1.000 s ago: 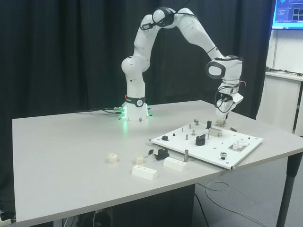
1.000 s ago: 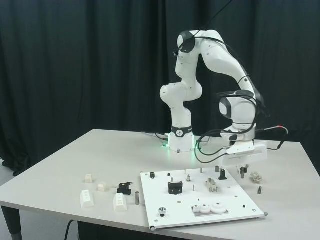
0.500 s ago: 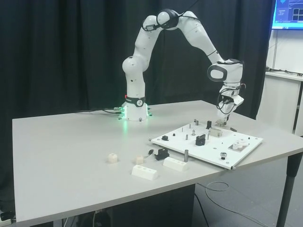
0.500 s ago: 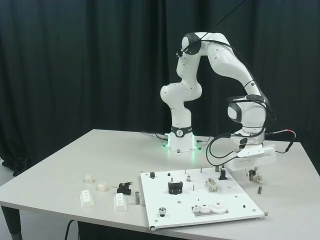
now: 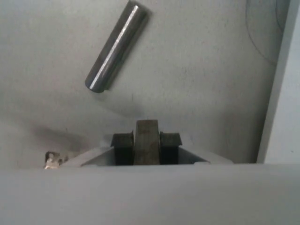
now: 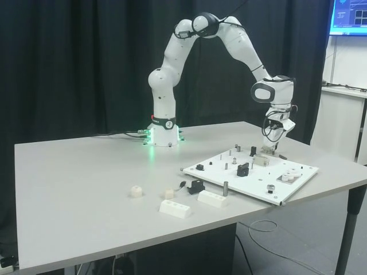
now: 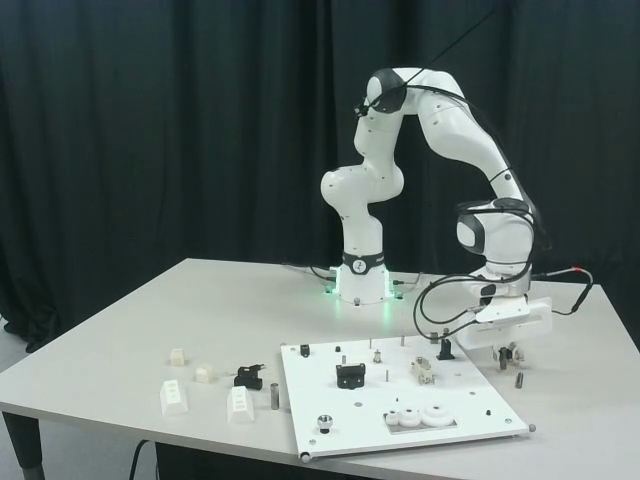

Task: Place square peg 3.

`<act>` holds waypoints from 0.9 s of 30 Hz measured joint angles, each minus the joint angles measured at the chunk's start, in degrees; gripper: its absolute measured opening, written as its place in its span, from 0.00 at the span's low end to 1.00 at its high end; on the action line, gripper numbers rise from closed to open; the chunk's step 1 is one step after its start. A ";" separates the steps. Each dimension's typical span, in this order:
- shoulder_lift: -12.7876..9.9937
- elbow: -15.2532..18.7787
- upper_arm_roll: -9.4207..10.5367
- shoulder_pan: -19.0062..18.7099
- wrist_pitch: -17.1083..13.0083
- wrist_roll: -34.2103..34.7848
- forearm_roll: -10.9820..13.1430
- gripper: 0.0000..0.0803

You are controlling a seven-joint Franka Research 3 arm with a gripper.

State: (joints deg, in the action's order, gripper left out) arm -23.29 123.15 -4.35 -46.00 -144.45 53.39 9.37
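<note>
Though the room cameras show little of it, my wrist camera shows the grey, flat-sided metal square peg (image 5: pixel 146 140) pinched between the two black fingertips of the gripper (image 5: pixel 146 149), its end pointing down at the grey table (image 5: pixel 56 42) beyond the side edge of the white assembly board (image 7: pixel 400 395). I see the pads pressed against the peg's two faces, so the tool is clamped on it. Near the peg, on the bare table, lies a grey round metal pin (image 5: pixel 116 47) on its side, apart from the fingers. A strip of the board's white edge runs along one border of the wrist picture. From the second room view, I have the white arm (image 7: pixel 440 120) arched over, with its wrist low beside the board. Small white blocks (image 7: pixel 175 395) sit well apart near the opposite end.
</note>
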 joint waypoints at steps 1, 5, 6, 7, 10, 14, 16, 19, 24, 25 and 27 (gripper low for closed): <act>-0.12 0.00 0.00 0.00 -0.14 0.00 0.00 0.14; -0.40 0.00 0.01 -0.04 -0.25 0.00 0.00 0.14; -0.43 0.00 0.01 -0.05 -0.25 0.00 0.00 0.14; -0.45 0.00 0.02 -0.07 -0.25 0.00 0.00 0.14; -0.46 -0.01 0.02 -0.14 -0.25 0.00 0.00 0.14; -0.45 -0.12 0.02 -0.20 -0.26 0.00 0.00 0.24; -0.45 -0.23 0.03 -0.23 -0.25 0.03 0.00 0.24; -0.39 -0.41 0.04 -0.24 -0.22 0.25 0.00 0.24; 0.05 -0.78 0.04 -0.23 0.08 0.52 0.00 0.92; 0.18 -0.85 0.04 -0.23 0.20 0.54 0.00 0.92; 0.47 -1.00 0.01 -0.23 0.62 0.55 0.00 0.92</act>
